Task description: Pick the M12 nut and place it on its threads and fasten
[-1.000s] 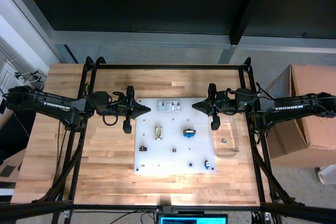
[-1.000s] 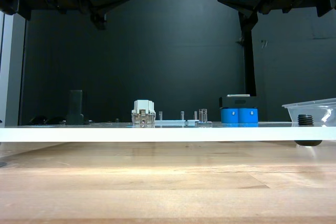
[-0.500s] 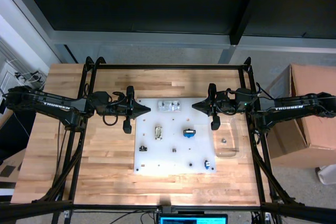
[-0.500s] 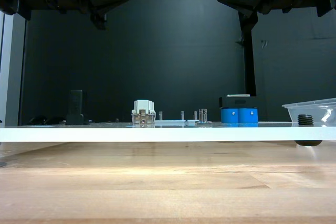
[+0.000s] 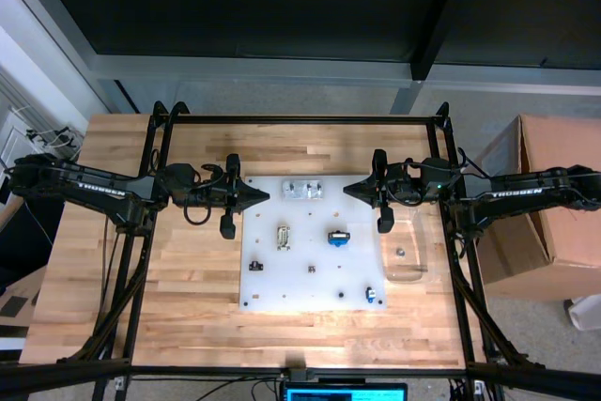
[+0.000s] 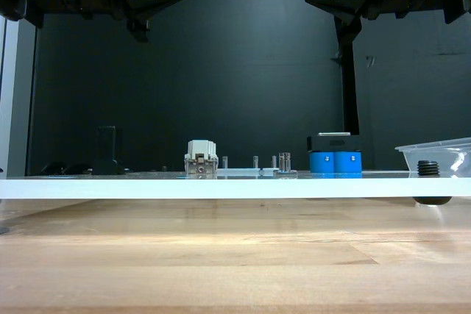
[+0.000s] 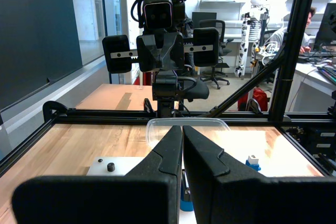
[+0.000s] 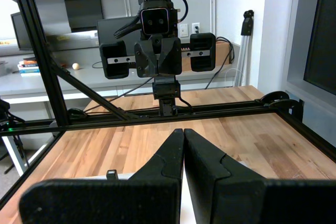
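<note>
Left gripper [image 5: 266, 196], right gripper [image 5: 346, 191] high above wooden table [image 5: 188, 298]

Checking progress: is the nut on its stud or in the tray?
Nut lies free in the tray; stud ribs bare. Left gripper and right gripper hover shut over the board.

Wooden tabletop [image 5: 169, 307] enclosed by a black frame [image 5: 300, 120] and carrying a white board [image 5: 282, 302]. On the board: a pale grey connector housing [image 5: 283, 236] left of centre, a blue block [image 5: 338, 238] to its right, and a silver fixture [image 5: 303, 191] at the far edge. A clear tray [image 5: 404, 279] lies at the board's right edge. A cardboard box [image 5: 554, 223] stands beyond the tabletop, right.
</note>
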Action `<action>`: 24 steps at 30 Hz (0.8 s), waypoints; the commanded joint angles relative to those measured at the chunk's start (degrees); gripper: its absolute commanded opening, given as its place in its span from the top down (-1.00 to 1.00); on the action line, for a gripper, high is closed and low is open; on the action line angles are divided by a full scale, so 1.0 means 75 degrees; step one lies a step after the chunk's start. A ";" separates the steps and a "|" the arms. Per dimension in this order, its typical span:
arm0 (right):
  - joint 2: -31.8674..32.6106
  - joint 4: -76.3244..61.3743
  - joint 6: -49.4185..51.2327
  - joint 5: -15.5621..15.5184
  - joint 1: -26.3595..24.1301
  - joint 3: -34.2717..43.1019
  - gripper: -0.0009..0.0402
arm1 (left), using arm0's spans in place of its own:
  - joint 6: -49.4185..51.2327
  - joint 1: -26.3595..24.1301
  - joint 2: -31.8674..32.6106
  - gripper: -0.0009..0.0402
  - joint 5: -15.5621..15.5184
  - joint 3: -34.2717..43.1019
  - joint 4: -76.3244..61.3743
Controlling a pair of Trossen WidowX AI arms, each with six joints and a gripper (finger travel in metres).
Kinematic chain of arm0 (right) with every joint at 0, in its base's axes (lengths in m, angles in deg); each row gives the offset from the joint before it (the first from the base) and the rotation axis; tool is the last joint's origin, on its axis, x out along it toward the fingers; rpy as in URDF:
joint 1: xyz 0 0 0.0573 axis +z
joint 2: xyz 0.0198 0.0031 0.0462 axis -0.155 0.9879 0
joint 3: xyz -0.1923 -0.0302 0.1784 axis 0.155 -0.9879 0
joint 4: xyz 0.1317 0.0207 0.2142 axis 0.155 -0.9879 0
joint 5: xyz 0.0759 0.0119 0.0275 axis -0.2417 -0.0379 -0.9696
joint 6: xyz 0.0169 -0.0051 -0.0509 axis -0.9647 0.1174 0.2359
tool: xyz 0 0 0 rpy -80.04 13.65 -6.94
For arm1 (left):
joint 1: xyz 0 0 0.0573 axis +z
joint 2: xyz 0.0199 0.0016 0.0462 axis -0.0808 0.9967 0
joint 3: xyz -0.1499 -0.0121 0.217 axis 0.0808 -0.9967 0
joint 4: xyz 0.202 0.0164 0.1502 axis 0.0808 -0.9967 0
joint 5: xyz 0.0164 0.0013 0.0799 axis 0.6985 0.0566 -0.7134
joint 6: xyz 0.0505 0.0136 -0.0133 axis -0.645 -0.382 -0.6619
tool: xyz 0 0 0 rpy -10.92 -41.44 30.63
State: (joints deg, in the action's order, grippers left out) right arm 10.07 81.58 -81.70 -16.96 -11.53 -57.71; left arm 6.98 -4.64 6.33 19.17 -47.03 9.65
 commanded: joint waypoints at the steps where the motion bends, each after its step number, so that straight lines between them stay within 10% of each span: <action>1: 0.0003 0.0000 0.0000 0.0003 0.0000 0.0003 0.96 | 0.0000 0.0000 0.0000 0.96 0.0000 0.0000 0.0000; 24: -0.0131 -0.0656 -0.0286 0.0064 0.0015 0.0256 0.96 | 0.0000 0.0000 0.0000 0.96 0.0000 0.0000 0.0000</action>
State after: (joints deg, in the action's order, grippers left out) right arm 9.63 80.73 -83.45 -16.63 -11.48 -56.94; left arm 6.98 -4.64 6.33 19.17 -47.05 9.65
